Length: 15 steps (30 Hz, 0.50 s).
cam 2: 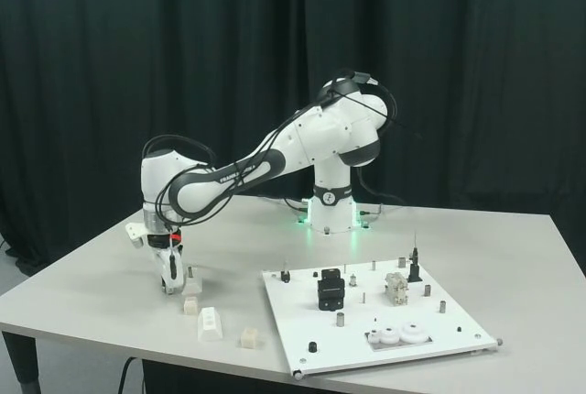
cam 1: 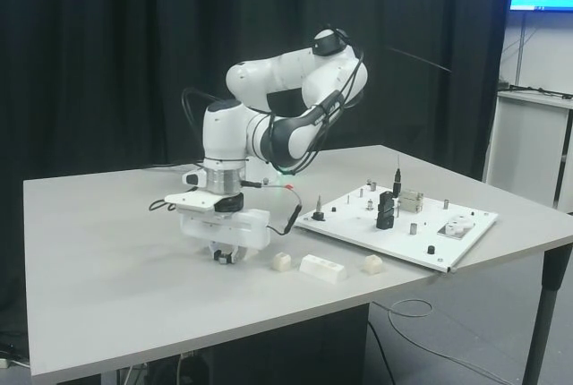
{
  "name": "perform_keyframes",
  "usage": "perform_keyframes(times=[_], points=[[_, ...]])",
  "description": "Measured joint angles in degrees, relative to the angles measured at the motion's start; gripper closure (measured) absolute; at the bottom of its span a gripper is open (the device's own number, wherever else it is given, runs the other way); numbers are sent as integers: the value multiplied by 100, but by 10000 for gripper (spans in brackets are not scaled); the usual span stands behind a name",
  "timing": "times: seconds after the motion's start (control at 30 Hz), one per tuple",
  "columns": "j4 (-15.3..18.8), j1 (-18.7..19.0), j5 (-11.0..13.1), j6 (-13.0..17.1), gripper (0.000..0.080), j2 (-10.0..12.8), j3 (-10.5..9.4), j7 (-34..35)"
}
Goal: Pick bolt 4.
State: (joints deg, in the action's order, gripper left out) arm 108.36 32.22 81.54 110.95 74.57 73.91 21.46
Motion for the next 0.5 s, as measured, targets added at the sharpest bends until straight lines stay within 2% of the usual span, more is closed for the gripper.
perform_keyframes(times=[0.5], points=[[-1,116,0,-35,568,-9,219,-2]])
